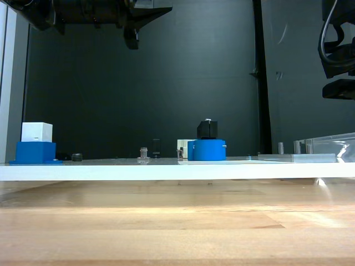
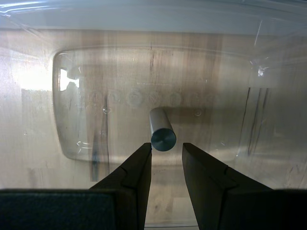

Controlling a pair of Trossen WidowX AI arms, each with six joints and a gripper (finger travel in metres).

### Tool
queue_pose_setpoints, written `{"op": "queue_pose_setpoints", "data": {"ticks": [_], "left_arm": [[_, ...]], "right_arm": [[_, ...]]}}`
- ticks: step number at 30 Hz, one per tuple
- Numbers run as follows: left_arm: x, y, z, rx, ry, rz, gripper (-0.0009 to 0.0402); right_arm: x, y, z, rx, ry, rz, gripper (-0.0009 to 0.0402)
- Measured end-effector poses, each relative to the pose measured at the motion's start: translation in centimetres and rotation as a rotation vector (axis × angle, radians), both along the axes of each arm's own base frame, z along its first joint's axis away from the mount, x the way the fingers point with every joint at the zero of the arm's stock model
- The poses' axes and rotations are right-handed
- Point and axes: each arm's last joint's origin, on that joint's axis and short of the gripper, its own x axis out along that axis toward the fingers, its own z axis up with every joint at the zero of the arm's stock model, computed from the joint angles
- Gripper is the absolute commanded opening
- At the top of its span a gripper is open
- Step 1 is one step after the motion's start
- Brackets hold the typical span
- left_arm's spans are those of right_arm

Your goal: Pick the 16mm cylinder and install on the taskboard

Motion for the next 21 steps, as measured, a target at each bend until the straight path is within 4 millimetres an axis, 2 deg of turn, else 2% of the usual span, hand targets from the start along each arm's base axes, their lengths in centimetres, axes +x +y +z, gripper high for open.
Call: {"op": "queue_pose_setpoints", "data": {"ticks": [21], "left_arm": [[-0.01, 0.00, 0.01, 0.000, 0.000, 0.000, 0.0000]], "right_arm": [[0.00, 0.16, -0.03, 0.002, -0.007, 0.011, 0.0087]]}}
